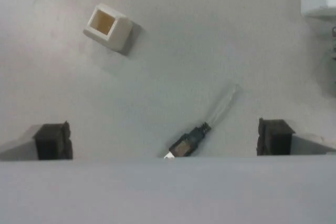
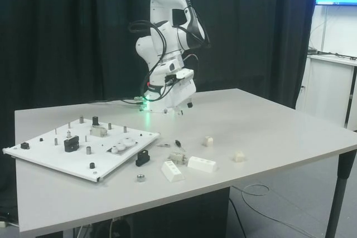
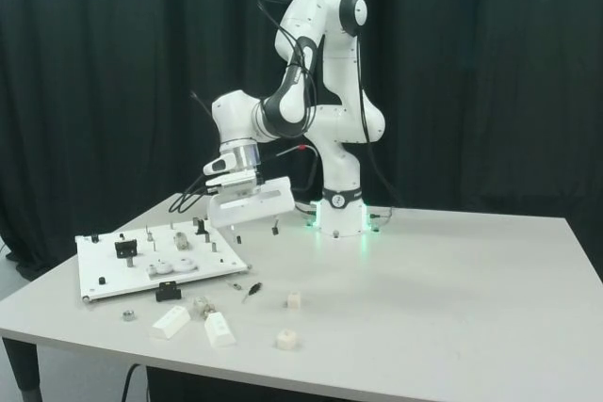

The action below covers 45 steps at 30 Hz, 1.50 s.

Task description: Remove BNC.

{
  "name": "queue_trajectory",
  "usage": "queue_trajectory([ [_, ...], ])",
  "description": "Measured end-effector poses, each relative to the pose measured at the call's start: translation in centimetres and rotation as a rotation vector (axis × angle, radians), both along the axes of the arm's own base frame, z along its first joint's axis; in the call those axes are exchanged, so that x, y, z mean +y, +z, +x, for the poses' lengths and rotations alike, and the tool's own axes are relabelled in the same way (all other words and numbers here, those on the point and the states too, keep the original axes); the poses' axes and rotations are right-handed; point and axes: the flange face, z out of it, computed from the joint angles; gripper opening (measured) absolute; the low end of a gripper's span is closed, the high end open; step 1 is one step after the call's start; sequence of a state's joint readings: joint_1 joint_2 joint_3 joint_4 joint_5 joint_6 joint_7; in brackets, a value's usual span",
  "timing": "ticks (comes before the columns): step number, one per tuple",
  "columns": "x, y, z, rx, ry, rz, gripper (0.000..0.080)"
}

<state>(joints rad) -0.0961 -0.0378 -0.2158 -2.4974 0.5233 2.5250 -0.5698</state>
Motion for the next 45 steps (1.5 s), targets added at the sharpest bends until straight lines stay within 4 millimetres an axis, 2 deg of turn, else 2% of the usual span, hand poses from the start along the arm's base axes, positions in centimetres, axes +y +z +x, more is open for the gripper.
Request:
queue_trajectory([
  [1,0.04,0.01,0.03,0.000,0.000,0.000,0.0789],
  [22,0.37,0.15,0.27,-0.006,0.005,-0.007,0.0800],
  [45,-0.51,0.87,0.69,-0.032,-0.009,-0.041,0.0800],
])
